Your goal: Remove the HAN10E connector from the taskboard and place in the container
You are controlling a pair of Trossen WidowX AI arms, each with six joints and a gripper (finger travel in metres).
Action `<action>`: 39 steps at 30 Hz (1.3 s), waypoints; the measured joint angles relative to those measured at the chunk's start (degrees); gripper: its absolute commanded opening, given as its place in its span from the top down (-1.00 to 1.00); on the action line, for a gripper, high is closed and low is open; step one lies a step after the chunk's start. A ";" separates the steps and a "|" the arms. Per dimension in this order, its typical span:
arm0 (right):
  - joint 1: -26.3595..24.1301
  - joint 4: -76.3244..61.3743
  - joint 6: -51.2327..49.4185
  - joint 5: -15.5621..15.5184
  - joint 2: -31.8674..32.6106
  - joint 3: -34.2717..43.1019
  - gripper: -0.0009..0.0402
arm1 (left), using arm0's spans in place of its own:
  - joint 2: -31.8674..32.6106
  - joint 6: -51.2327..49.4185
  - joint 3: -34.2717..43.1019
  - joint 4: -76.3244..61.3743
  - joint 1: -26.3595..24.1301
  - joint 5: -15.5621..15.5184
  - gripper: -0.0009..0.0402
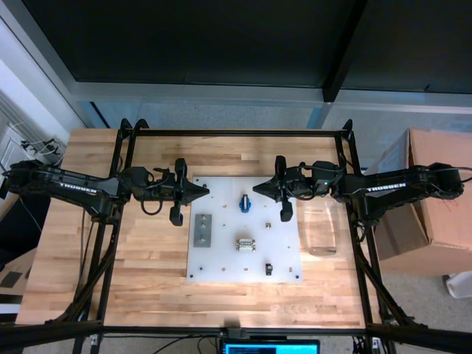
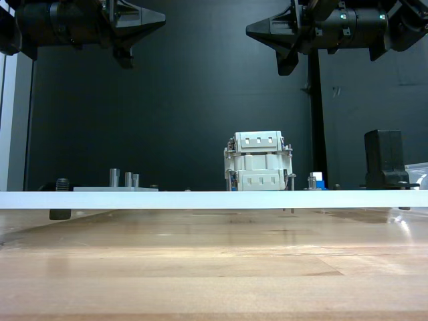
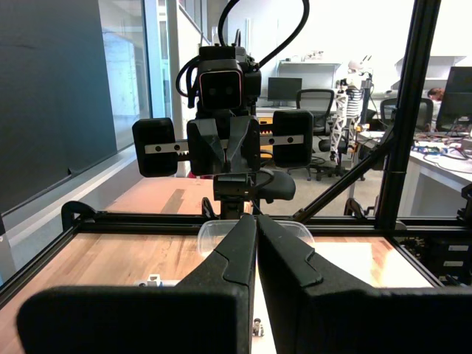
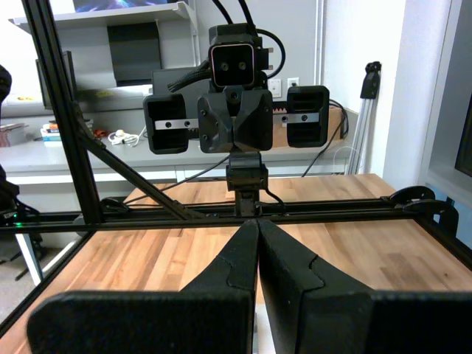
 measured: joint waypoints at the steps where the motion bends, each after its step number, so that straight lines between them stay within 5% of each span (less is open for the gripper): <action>1: 0.24 -1.75 0.72 0.02 0.00 0.66 0.96 | 0.00 0.00 0.00 0.00 0.00 0.00 0.96; 11: 4.50 -35.89 1.01 0.11 0.35 13.11 0.96 | 0.02 0.00 -0.02 0.00 0.00 0.00 0.96; 18: 10.21 -51.98 0.61 7.78 3.04 21.07 0.96 | 0.02 0.00 0.00 0.00 0.00 -0.02 0.96; 39: 17.51 -89.57 0.52 7.63 25.05 56.76 0.96 | 0.02 0.00 0.00 0.02 0.00 -0.02 0.96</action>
